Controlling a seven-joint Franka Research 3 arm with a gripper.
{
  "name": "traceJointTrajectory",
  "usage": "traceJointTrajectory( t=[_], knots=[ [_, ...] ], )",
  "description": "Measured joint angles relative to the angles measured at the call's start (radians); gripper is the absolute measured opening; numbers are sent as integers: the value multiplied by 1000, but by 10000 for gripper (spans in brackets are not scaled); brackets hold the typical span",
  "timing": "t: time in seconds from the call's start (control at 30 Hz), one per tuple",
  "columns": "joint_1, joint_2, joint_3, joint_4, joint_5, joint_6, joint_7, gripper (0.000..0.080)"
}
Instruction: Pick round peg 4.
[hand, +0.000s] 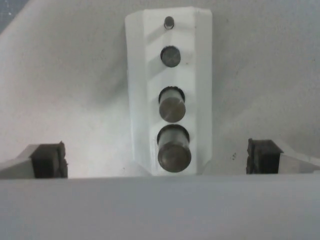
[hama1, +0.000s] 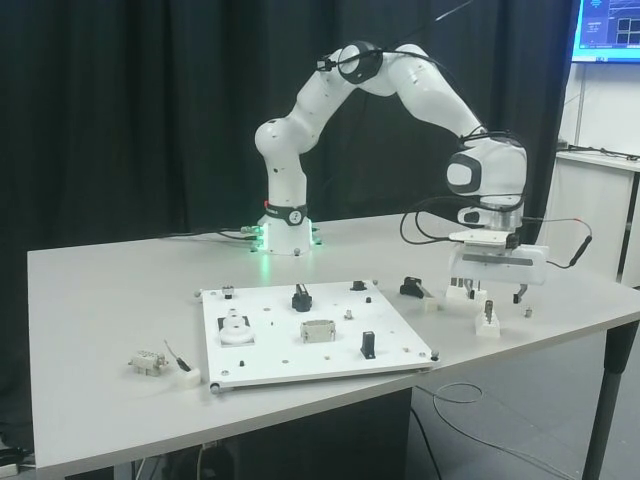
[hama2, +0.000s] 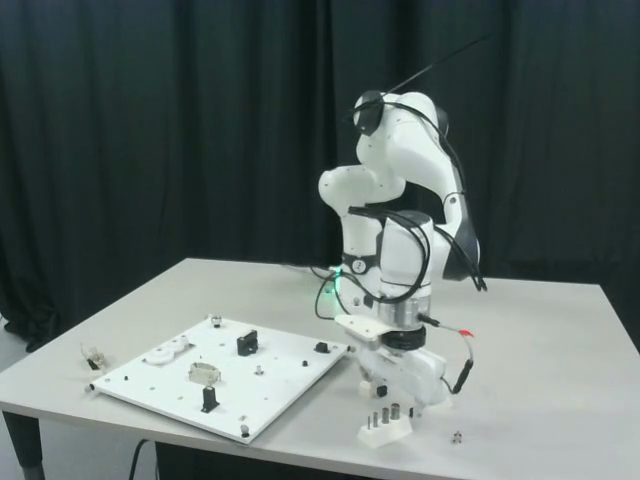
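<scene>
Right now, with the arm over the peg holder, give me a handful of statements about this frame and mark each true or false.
1. The gripper is open, its fingers wide on either side of the white peg holder. True.
2. The holder carries four round pegs in a row, of different widths. True.
3. The widest peg is already clamped between the fingers. False: both fingers stand clear of it and nothing is gripped.
4. The holder sits on the white assembly board. False: it stands on the grey table, off to one side of the board.
5. The arm's base shows a green light. True.
</scene>
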Motion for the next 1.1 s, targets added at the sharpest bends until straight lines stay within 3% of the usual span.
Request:
traceJointTrajectory(
  t=[0.77,0.8,1.07,1.1],
  knots=[
    [-15,11,12,-1,-1,0,-38,800],
    [-15,12,12,-2,-1,0,-39,532],
    [-18,13,12,-7,-2,0,-41,532],
    [-18,13,12,-8,-2,0,-42,224]
  ],
)
